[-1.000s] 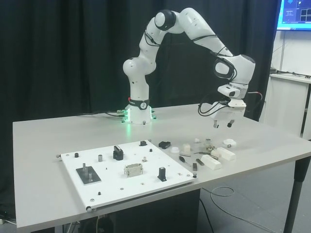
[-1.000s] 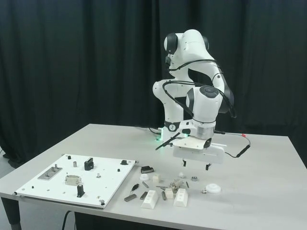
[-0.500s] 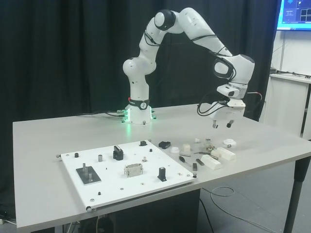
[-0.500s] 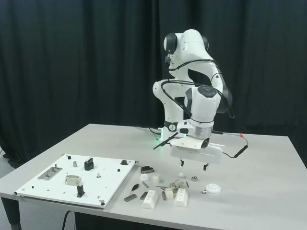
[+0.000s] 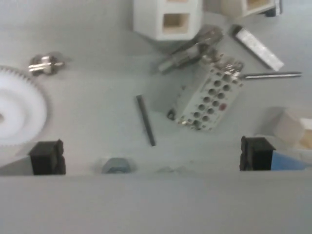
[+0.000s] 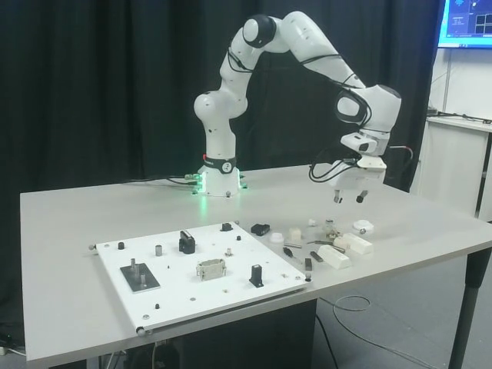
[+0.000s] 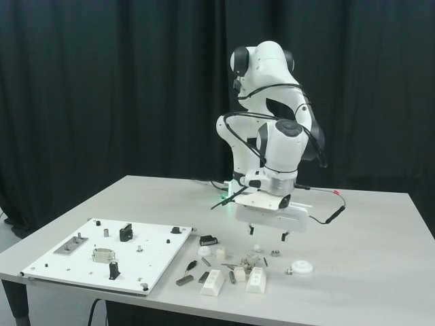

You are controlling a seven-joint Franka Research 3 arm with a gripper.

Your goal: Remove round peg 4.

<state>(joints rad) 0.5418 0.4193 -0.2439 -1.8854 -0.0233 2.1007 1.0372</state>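
Shifted a little toward the board side over the last second, carrying the black-tipped two-finger gripper (image 7: pixel 267 234) along above the heap of loose parts. Hangs clear of the grey table (image 6: pixel 61 223), touching nothing. Keeps both fingers spread wide with nothing between them, probably for a fresh grasp. Looks straight down in the wrist view on a white toothed plastic gear (image 5: pixel 19 112), a thin black rod (image 5: pixel 145 120) and a grey multi-pin connector block (image 5: pixel 207 97), all lying flat and apart from the fingertips. Points to a transit, not a pick, since none of these is an upright peg. Leaves the task's peg presumably among the small studs standing on the white square assembly board (image 6: pixel 200 269), well apart from the gripper; cannot tell which stud is round peg 4. Calls next, by this reading, for a long traverse across to that board
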